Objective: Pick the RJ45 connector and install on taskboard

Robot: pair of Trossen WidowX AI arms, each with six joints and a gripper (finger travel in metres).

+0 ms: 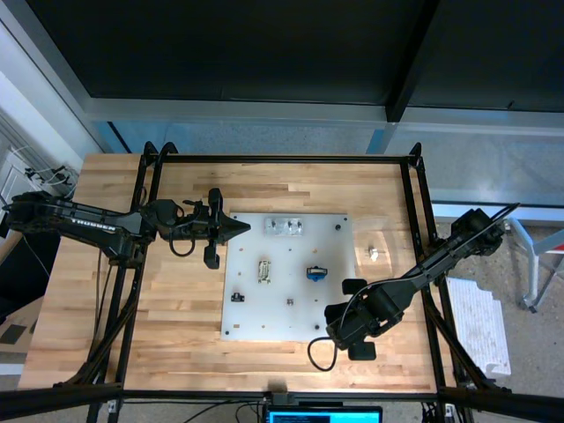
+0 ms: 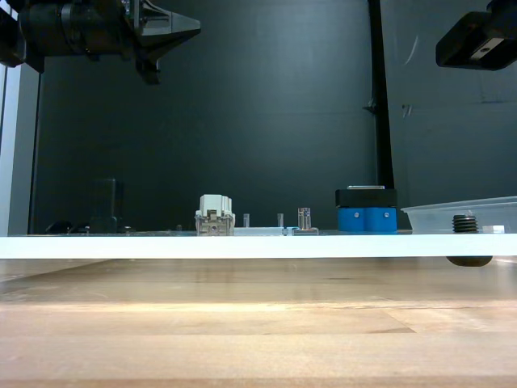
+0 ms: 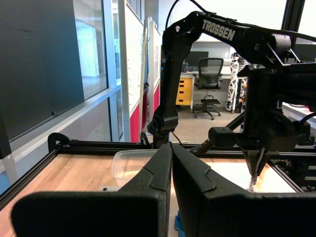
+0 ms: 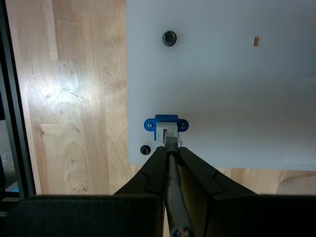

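A: Status on the right side?

B: Seeing the right gripper (image 4: 170,148) pointed down at the large flat white square taskboard (image 1: 282,322), over its near right part. Reading its fingers (image 4: 148,175) as squeezed onto the dark grey cable stub (image 4: 174,192) behind the tiny whitish translucent RJ45 connector (image 4: 171,137), which pokes out just past the tips.

A: Plug against socket?

B: Lines up with the small blue block fitting (image 4: 160,123) in the right wrist view, nose overlapping the fitting's opening. Can't tell whether seated, touching or hanging above it. From the low view, reading the black body of that gripper as high over board level.

A: Left side?

B: Finding the left gripper (image 1: 245,227) held level over the taskboard's left edge, aimed toward the right arm, well apart from the RJ45 connector. Left fingers (image 3: 148,177) pressed flat together along their length.

A: Anything else on the plate?

B: Counting a beige rectangular fitting (image 1: 263,270) left of the blue one and apart from it. Also two silver fittings (image 1: 285,227) near the far edge, and a black round screw head (image 4: 169,37) on bare white. Seeing a small clear plastic tray (image 2: 452,212) right of the blue fitting in the low view, and light wooden tabletop (image 1: 106,291) all around the board.
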